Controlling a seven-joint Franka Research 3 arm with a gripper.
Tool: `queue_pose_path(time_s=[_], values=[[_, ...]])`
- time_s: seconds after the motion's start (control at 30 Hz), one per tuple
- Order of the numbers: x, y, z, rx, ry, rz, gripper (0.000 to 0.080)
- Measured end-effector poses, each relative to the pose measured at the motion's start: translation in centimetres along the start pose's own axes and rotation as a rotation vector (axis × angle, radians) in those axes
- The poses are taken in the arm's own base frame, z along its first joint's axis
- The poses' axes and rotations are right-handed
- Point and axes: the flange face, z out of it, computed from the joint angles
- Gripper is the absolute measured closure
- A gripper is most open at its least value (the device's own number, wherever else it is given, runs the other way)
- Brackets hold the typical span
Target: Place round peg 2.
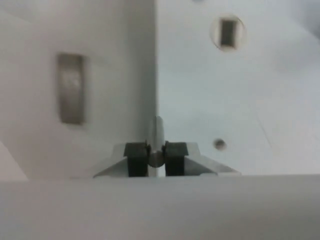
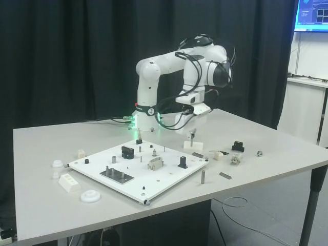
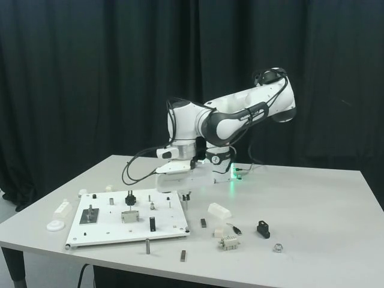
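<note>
My gripper (image 1: 156, 156) is shut on a thin grey round peg (image 1: 157, 135), held upright between the black pads (image 1: 134, 157). In the wrist view the peg tip hangs right over the edge of the white board (image 1: 240, 90). From the first room view the gripper (image 2: 191, 137) hovers low over the board's (image 2: 154, 182) far right corner. The second room view shows the gripper (image 3: 186, 198) with the peg (image 3: 186, 204) pointing down at the board's (image 3: 108, 231) right edge.
A slotted hole (image 1: 228, 32) and a small hole (image 1: 219, 144) lie in the board near the peg. A grey bar (image 1: 70, 95) lies on the table beside the board. Loose pegs (image 2: 203, 177), black connectors (image 2: 237, 146) and white blocks (image 2: 68, 182) lie around the board.
</note>
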Motion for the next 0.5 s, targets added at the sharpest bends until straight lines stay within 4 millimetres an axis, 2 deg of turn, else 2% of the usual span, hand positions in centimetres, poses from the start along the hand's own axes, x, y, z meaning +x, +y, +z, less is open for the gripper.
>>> queue_pose_path(time_s=[0.27, 0.5], values=[[-0.1, -3.3, 1.0, 0.019, 0.006, -0.018, 0.0734], [0.0, -6.0, 2.6, 0.01, 0.016, -0.02, 0.0734]])
